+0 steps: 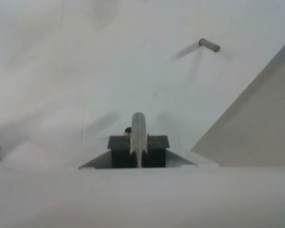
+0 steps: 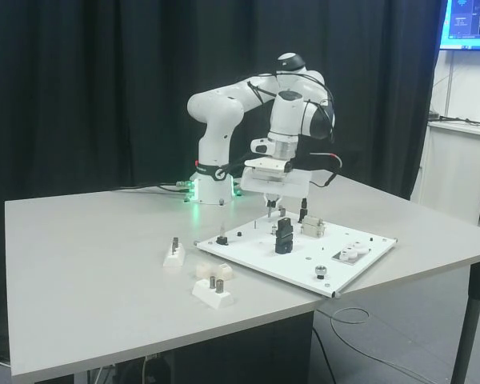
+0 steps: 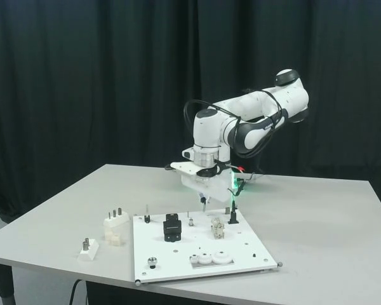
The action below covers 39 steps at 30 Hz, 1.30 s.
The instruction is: Insert round peg 2.
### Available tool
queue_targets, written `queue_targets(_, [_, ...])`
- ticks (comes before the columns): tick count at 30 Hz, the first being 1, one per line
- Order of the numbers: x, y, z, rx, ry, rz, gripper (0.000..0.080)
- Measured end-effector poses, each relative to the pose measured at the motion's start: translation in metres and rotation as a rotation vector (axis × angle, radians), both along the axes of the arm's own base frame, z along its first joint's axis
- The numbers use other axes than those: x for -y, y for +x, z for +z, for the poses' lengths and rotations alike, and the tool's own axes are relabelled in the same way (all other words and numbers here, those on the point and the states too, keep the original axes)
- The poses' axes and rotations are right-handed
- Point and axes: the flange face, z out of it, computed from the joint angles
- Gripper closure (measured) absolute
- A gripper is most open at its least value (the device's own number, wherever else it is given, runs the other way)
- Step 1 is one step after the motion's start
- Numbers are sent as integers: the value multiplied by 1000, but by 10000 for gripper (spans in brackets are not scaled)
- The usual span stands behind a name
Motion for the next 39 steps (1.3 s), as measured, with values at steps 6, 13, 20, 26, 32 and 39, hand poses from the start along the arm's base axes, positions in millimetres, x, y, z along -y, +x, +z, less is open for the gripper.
queue_targets(6, [-1, -1, -3, -5, 0, -3, 733])
queue_targets(13, [-2, -1, -6, -10, 1, -6, 733])
queue_targets(20, [-3, -2, -9, -12, 3, -5, 733])
queue_targets(26, [-4, -2, -10, -15, 4, -5, 733])
queue_targets(32, [-5, -2, -12, -17, 3, -5, 733])
queue_targets(39, [-5, -2, -14, -18, -2, -6, 733])
